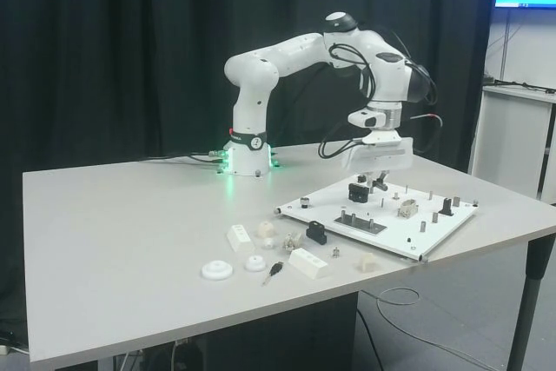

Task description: Place round peg 4.

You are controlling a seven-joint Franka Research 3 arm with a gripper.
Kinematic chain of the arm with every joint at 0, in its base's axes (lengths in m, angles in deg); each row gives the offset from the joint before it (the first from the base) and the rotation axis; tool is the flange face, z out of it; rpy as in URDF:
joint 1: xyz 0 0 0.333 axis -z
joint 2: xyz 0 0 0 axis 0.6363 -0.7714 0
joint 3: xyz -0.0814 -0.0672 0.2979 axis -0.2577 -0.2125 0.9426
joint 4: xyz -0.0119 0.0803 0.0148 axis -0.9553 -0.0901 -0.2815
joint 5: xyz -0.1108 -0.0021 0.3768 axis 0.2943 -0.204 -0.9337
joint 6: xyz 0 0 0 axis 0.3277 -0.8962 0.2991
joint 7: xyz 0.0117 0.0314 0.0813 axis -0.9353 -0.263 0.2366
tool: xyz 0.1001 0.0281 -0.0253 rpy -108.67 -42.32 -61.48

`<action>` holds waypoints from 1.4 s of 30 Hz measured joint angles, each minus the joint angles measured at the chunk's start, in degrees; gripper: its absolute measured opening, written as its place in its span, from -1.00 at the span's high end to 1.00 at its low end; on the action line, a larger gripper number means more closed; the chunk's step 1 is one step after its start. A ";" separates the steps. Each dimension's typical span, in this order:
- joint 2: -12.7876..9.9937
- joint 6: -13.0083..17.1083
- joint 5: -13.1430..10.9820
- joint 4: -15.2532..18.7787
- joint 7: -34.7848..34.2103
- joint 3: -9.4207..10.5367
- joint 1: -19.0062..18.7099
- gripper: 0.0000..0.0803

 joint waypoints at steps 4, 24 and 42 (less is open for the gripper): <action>0.00 0.09 0.38 -0.18 -0.02 -0.13 0.02 0.63; 0.00 5.80 5.83 -0.56 2.63 -1.56 4.88 0.63; -0.10 6.76 5.92 -2.30 12.53 -1.44 15.30 0.63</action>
